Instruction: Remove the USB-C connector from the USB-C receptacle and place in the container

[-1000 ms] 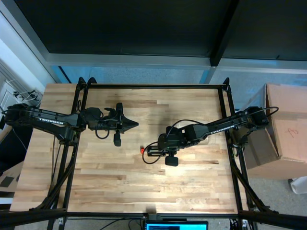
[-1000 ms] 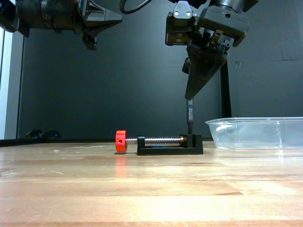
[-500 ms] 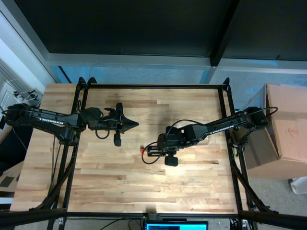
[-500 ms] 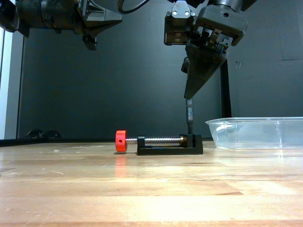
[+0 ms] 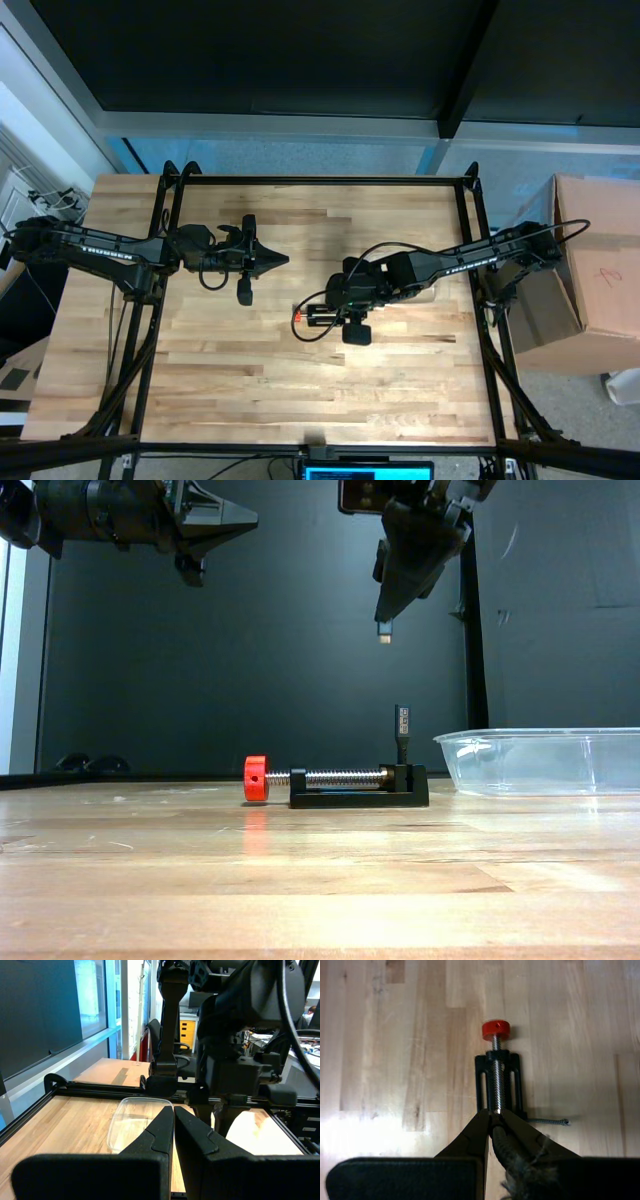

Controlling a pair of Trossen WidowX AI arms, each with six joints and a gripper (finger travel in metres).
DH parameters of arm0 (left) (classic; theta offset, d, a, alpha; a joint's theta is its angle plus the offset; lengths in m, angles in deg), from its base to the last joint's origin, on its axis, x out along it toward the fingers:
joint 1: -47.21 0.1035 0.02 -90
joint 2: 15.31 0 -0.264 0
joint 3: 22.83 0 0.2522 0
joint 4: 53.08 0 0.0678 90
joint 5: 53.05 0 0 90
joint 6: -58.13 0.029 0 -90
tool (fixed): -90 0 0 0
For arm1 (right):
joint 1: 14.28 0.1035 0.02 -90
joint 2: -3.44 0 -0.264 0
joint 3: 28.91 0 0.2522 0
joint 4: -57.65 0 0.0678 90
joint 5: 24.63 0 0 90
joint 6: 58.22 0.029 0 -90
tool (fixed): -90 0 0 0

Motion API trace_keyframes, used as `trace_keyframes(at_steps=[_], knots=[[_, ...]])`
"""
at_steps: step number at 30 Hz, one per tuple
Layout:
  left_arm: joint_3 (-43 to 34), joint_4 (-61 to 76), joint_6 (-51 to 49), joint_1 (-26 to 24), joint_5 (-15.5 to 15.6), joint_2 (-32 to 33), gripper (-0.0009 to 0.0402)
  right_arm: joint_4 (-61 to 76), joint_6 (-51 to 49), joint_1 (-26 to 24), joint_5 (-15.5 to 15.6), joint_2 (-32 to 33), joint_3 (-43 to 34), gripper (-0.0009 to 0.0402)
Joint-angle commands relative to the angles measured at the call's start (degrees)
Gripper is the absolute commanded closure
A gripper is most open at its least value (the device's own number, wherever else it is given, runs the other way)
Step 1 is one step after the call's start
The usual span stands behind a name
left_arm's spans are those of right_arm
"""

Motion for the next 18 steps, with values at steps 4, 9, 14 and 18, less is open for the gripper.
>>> trace_keyframes(at_steps=[4, 9, 14, 18], knots=[[0.0, -0.1, 0.0, 0.0, 0.0, 0.0, 0.0393, 0.4, 0.2, 0.1, -0.1, -1.4, -0.9, 0.0393], [0.0, 0.2, 0.0, 0.0, 0.0, 0.0, 0.0393, 1.3, 0.6, 0.3, -0.1, -1.8, -0.9, 0.0393], [0.0, 0.2, 0.0, 0.0, 0.0, 0.0, 0.0393, 3.0, 1.7, 1.7, -0.1, -2.9, -0.9, 0.0393], [0.0, 0.2, 0.0, 0.0, 0.0, 0.0, 0.0393, 4.5, 2.9, 4.1, -0.1, -4.5, 0.1, 0.0393]])
